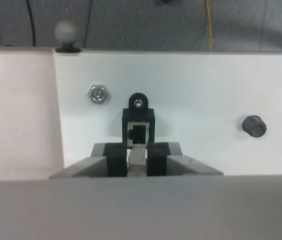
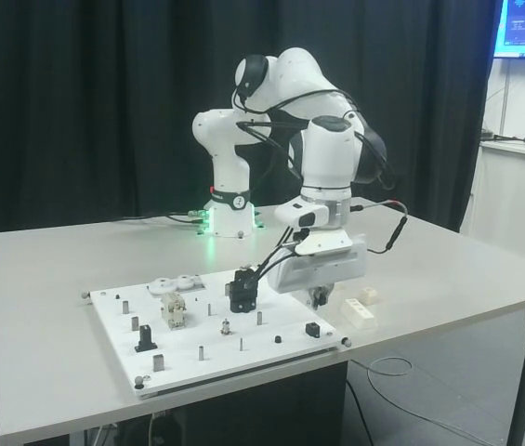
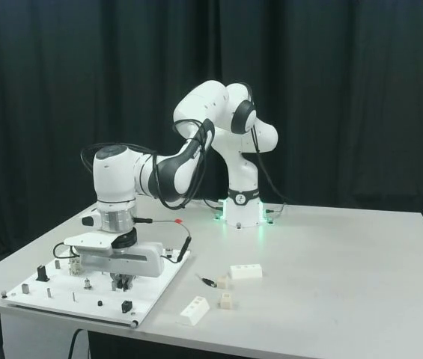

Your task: Place Ethernet.

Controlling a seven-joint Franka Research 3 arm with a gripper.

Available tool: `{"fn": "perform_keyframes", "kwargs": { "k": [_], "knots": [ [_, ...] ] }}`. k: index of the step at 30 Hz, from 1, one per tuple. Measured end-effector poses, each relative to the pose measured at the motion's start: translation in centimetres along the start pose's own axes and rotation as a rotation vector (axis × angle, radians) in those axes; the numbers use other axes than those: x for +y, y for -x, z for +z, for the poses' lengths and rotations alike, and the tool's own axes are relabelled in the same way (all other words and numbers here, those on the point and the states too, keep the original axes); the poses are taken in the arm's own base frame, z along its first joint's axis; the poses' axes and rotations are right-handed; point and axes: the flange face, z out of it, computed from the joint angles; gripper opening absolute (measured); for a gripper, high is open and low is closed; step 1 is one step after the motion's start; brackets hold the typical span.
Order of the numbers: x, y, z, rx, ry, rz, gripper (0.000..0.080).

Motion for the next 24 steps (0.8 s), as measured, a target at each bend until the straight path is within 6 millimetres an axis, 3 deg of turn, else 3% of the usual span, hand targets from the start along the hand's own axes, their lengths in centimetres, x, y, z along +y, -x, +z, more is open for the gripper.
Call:
{"fn": "perform_keyframes", "kwargs": {
  "k": [24],
  "knots": [
    [0.08, -0.14, -0.31, 0.01, 0.021, -0.012, 0.008]
  ]
}}
